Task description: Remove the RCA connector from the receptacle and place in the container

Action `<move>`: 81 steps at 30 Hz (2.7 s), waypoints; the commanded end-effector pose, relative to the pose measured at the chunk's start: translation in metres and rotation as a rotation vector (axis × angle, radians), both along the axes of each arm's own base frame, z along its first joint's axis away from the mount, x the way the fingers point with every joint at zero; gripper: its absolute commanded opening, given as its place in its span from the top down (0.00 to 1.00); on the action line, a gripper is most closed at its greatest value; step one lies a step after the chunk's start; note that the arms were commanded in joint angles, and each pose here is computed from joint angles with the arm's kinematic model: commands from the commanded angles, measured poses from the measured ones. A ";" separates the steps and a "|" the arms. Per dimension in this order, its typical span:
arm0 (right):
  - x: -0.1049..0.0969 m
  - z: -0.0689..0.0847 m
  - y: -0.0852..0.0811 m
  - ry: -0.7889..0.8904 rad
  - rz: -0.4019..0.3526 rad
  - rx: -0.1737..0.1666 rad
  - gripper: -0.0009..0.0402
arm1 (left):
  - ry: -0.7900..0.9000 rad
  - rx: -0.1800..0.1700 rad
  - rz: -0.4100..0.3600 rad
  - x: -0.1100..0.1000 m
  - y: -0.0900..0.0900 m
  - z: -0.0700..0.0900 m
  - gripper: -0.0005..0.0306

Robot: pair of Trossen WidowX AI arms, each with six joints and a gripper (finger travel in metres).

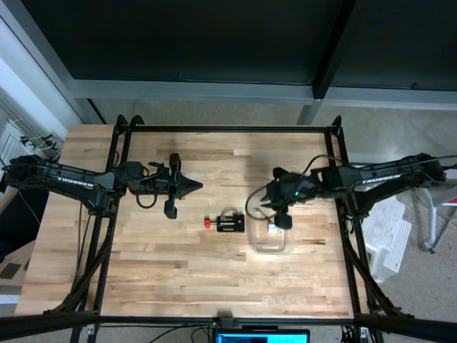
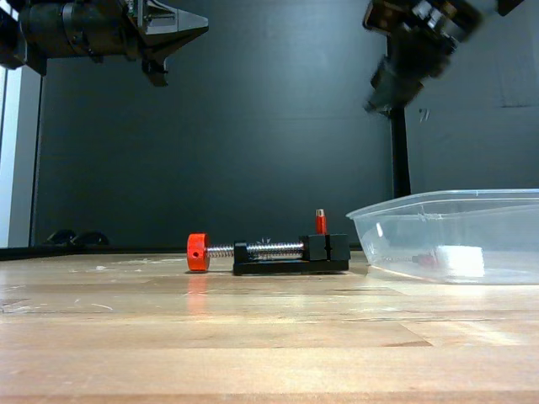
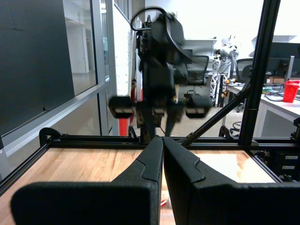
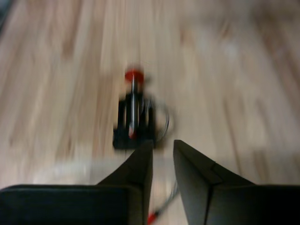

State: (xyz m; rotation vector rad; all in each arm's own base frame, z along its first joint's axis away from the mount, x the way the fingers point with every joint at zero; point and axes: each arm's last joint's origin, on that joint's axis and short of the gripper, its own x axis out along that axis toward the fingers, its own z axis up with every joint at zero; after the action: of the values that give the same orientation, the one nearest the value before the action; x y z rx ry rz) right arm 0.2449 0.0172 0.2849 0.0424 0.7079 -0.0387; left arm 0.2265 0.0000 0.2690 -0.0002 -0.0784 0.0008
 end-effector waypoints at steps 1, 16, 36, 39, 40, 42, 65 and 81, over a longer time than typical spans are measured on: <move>-0.001 0.013 -0.005 -0.110 0.014 -0.031 0.94 | 0.000 0.000 0.000 0.000 0.000 0.000 0.98; 0.007 0.034 -0.023 -0.537 0.058 -0.070 0.98 | 0.000 0.000 0.000 0.000 0.000 0.000 0.98; -0.001 0.009 -0.015 -0.732 0.062 -0.032 0.98 | 0.000 0.000 0.000 0.000 0.000 0.000 0.98; -0.003 0.005 -0.015 -0.723 0.063 -0.032 0.98 | 0.000 0.000 0.000 0.000 0.000 0.000 0.98; -0.004 0.003 -0.015 -0.724 0.063 -0.031 0.98 | 0.000 0.000 0.000 0.000 0.000 0.000 0.98; -0.005 0.002 -0.015 -0.735 0.063 -0.031 0.98 | 0.000 0.000 0.000 0.000 0.000 0.000 0.98; -0.007 -0.003 -0.016 -0.754 0.047 -0.020 0.98 | 0.000 0.000 0.000 0.000 0.000 0.000 0.98; -0.007 -0.002 -0.017 -0.757 0.018 -0.031 0.98 | 0.000 0.000 0.000 0.000 0.000 0.000 0.98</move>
State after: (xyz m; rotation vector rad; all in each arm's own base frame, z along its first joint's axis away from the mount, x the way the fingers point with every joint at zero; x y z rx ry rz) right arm 0.2379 0.0006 0.2829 0.0186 -0.0487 -0.0114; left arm 0.2265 0.0000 0.2690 -0.0002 -0.0784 0.0008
